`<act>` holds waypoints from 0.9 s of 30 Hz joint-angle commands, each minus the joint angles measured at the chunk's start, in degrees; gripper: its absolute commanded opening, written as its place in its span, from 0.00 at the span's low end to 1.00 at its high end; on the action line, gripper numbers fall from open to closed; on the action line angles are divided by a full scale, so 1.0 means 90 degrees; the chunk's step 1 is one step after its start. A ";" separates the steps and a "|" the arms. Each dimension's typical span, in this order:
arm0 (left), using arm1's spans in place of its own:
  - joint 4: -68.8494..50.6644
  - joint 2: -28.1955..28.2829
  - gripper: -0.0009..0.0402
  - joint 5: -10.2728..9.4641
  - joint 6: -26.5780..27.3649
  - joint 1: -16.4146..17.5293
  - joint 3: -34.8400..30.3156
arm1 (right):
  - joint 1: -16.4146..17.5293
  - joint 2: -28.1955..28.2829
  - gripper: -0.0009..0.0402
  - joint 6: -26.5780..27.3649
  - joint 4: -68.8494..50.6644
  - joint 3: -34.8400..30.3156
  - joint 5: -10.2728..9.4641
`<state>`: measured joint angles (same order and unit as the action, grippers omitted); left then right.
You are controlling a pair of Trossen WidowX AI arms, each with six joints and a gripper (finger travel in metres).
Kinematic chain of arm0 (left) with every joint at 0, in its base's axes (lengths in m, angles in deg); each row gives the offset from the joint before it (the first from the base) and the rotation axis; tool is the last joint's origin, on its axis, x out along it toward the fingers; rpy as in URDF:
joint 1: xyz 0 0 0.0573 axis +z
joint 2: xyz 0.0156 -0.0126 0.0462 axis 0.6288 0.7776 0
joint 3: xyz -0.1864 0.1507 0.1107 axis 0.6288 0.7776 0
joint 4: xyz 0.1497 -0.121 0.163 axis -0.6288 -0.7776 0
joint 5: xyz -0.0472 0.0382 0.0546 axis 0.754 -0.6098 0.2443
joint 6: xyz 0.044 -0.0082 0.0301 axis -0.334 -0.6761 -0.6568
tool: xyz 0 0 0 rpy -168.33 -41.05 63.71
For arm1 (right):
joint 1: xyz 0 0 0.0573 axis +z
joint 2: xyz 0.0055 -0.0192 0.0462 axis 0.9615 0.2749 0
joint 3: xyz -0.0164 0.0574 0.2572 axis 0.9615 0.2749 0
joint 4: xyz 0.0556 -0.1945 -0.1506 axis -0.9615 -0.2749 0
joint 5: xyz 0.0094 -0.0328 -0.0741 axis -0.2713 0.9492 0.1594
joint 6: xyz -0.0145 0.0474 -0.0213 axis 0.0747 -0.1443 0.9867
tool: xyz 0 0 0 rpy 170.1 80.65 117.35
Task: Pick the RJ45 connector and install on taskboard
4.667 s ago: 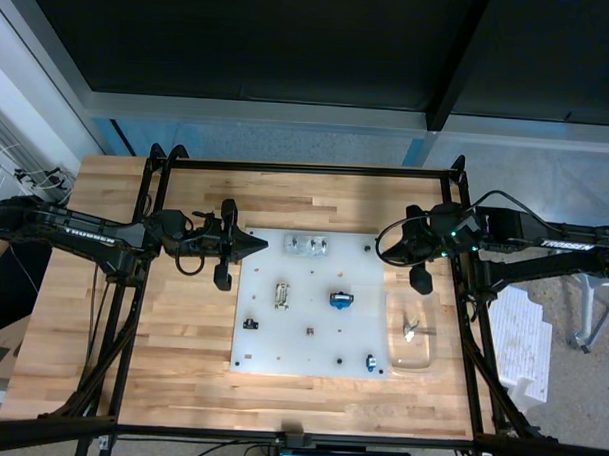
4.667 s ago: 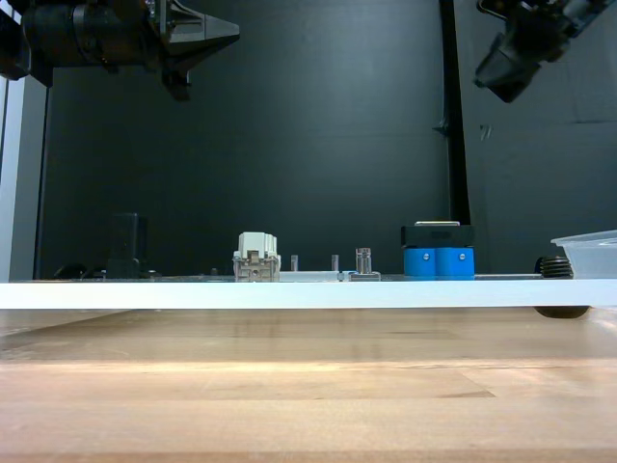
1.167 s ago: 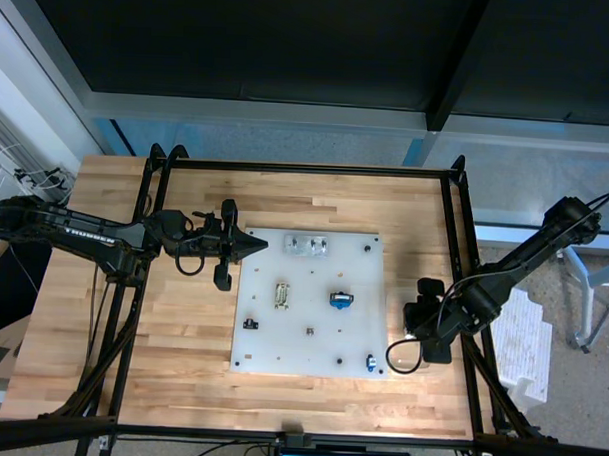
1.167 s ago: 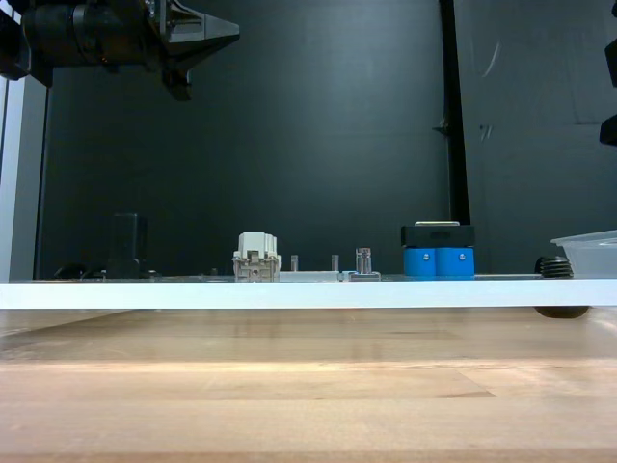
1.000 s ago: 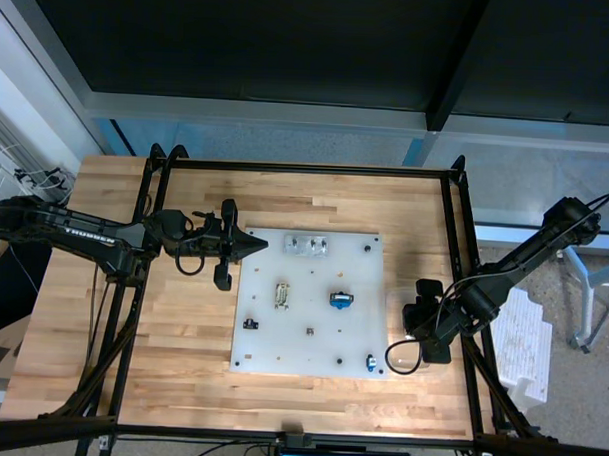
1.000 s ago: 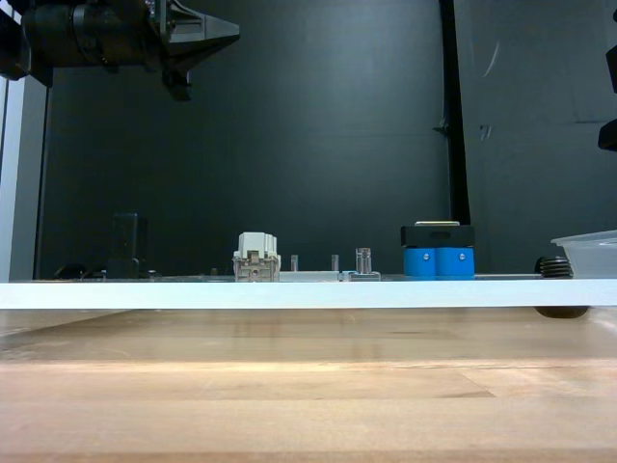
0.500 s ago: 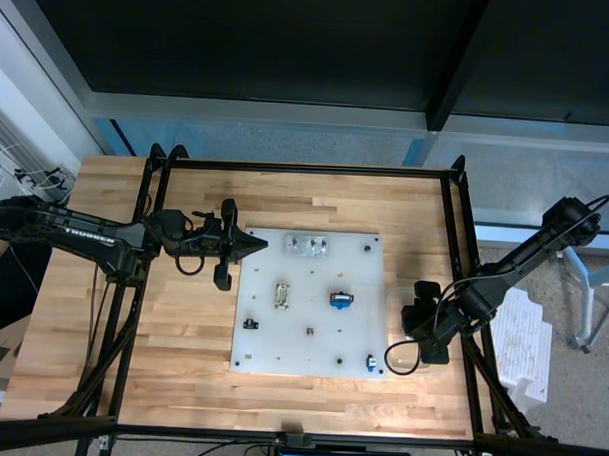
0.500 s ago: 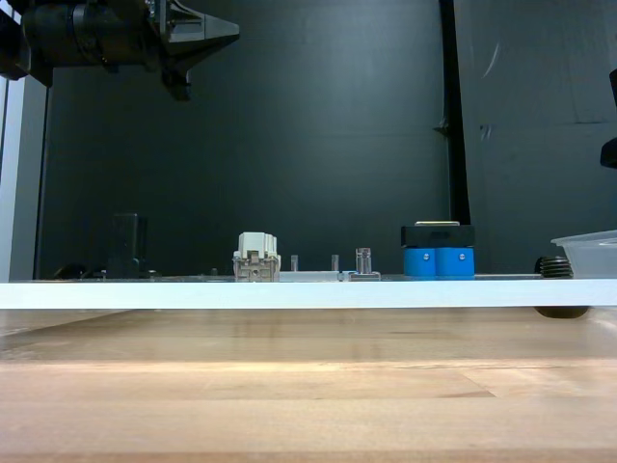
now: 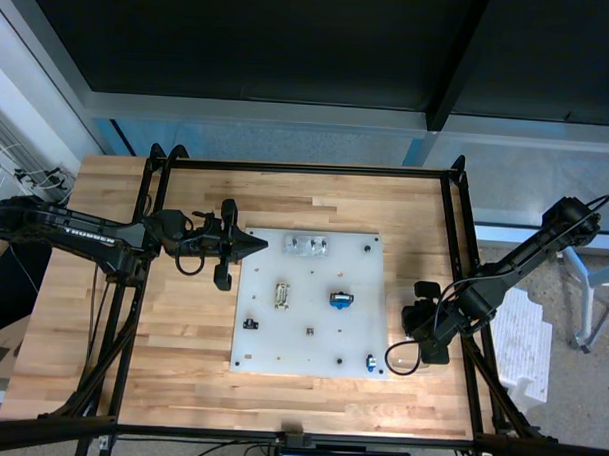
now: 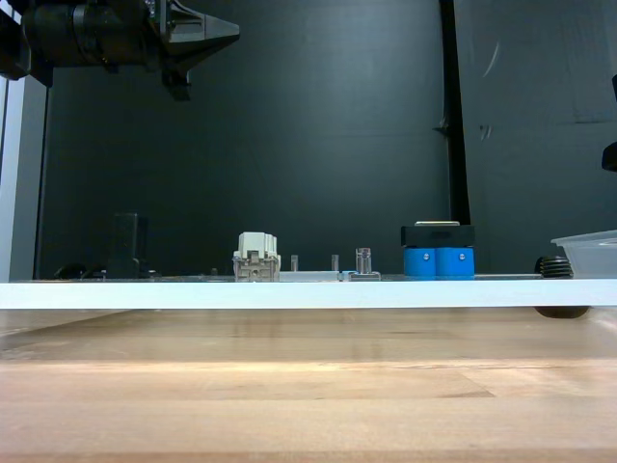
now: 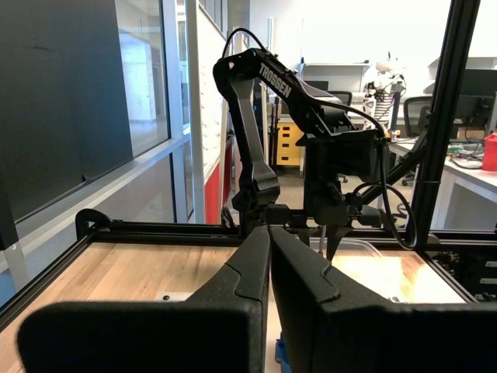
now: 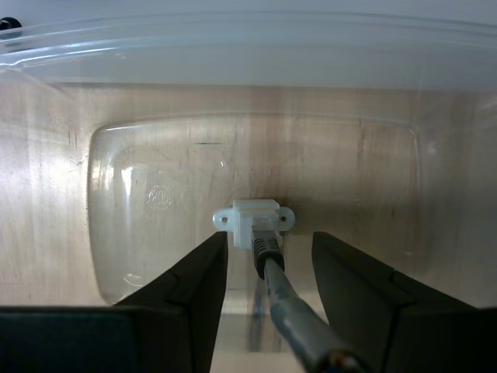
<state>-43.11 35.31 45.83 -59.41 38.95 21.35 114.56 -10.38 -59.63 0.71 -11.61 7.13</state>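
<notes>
The RJ45 connector (image 12: 254,217) is a small white flanged piece with a dark plug and grey cable. It lies on the floor of the clear tray (image 12: 116,194). My right gripper (image 12: 269,241) is open, low over the tray, with one finger on each side of the connector and not touching it. In the high view the right gripper (image 9: 421,327) covers most of the tray (image 9: 405,360), beside the right edge of the white taskboard (image 9: 281,337). My left gripper (image 9: 254,244) is shut and empty, hovering high at the board's far left corner; its fingers (image 11: 256,256) are pressed together.
The taskboard holds a silver block (image 9: 306,246), a beige socket (image 9: 280,295), a blue fitting (image 9: 340,299) and a small blue piece (image 9: 372,364). Black frame rails (image 9: 454,233) border the wooden table. In the low view the tray rim (image 10: 588,249) shows past the board edge (image 10: 289,294).
The right arm swung from the board's far right corner down over the tray. In the last second it only edged slightly. The left arm has not moved.
</notes>
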 commanded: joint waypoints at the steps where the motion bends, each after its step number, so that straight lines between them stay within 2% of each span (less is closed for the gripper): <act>1: 0.0000 0.0002 0.02 0.0000 0.0000 0.0000 -0.0002 | 0.0002 0.0000 0.32 -0.0005 0.0010 -0.0002 0.0000; 20: 0.0000 0.0002 0.02 0.0000 0.0000 0.0000 -0.0002 | 0.0005 -0.0034 0.04 -0.0007 0.0022 -0.0007 -0.0005; 27: 0.0000 0.0000 0.02 0.0000 -0.0002 0.0000 -0.0002 | 0.0002 -0.0104 0.03 0.0000 -0.0141 -0.0117 -0.0005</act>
<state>-43.14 35.31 45.80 -59.41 38.95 21.33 114.58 -11.11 -59.68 -0.10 -12.24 7.04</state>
